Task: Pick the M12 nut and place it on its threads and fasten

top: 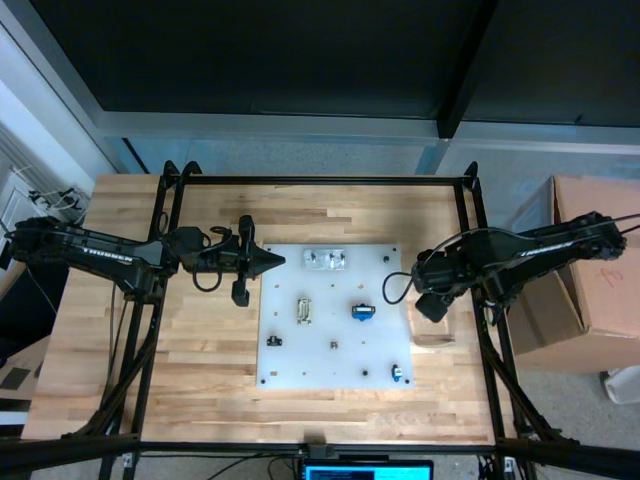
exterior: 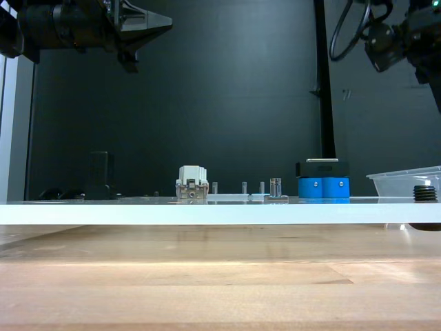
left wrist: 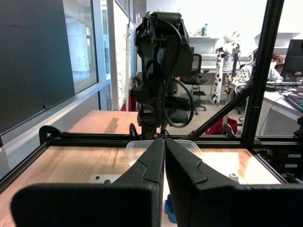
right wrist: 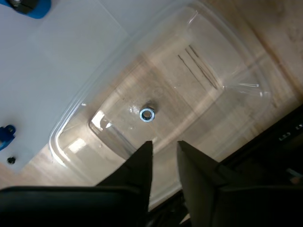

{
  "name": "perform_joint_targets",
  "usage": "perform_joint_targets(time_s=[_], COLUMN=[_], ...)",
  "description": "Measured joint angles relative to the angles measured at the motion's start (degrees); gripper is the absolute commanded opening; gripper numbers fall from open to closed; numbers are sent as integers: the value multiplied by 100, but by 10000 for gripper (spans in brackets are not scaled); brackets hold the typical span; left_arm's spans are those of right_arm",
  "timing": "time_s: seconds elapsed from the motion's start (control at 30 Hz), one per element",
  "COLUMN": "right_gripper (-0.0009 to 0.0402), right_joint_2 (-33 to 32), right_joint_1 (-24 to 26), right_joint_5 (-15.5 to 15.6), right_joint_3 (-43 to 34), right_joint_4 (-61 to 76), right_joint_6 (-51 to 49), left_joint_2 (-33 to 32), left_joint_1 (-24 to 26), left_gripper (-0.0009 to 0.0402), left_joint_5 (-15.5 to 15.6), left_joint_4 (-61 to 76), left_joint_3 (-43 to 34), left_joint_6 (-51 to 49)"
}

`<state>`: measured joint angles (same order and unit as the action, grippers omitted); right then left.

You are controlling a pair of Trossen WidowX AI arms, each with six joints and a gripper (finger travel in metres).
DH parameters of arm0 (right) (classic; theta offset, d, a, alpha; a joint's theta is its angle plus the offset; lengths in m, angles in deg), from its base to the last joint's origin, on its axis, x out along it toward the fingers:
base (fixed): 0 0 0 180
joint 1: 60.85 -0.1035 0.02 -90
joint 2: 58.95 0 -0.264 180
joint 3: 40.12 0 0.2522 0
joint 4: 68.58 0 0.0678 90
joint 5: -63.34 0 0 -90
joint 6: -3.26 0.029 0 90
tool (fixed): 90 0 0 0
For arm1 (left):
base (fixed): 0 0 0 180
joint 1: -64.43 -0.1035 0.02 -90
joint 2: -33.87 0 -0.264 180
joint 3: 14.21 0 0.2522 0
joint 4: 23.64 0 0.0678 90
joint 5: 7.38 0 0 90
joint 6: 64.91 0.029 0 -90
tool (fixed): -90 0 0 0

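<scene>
The small silver nut (right wrist: 147, 114) lies free on the floor of the clear tray (right wrist: 71, 124), seen in the right wrist view. My right gripper (right wrist: 164, 144) hangs above it, its fingers a narrow gap apart with nothing between them. In the high view that gripper (top: 432, 306) is over the tray (top: 445, 338), off the board's right edge. The black ribbed stud (exterior: 425, 194) stands bare, its ribs showing. My left gripper (top: 280, 262) is raised over the board's far left edge, fingers pressed together and empty (left wrist: 164, 142).
On the white board (top: 330, 355) stand a blue block (top: 362, 312), a white connector (top: 304, 312) and a silver fixture (top: 326, 259). A cardboard box (top: 590, 270) sits beyond the right arm. A black frame rail (top: 320, 181) borders the table.
</scene>
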<state>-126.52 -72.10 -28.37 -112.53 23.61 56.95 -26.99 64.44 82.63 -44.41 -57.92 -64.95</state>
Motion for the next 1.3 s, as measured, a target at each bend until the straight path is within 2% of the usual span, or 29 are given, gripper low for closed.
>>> perform_joint_targets(time_s=[0.3,0.53,0.83,0.97,1.3], right_gripper=[192,221,227,227,226], right_joint_2=[-197,-361,-426,-433,-901], right_joint_1=[-4,-24,-92,-127,-236], right_joint_5=[46,358,380,275,236], right_joint_3=[660,1246,1744,1899,1980], right_joint_4=[-529,-1213,-1897,-2035,-2518], right_joint_6=[361,409,614,715,557], left_joint_2=[0,0,0,0,0], left_joint_1=[0,0,0,0,0], left_gripper=[0,0,0,0,0], left_joint_5=[0,2,0,0,0], left_joint_4=[0,0,0,2,0], left_joint_3=[2,0,0,0,2], left_joint_6=[-2,0,-2,0,0])
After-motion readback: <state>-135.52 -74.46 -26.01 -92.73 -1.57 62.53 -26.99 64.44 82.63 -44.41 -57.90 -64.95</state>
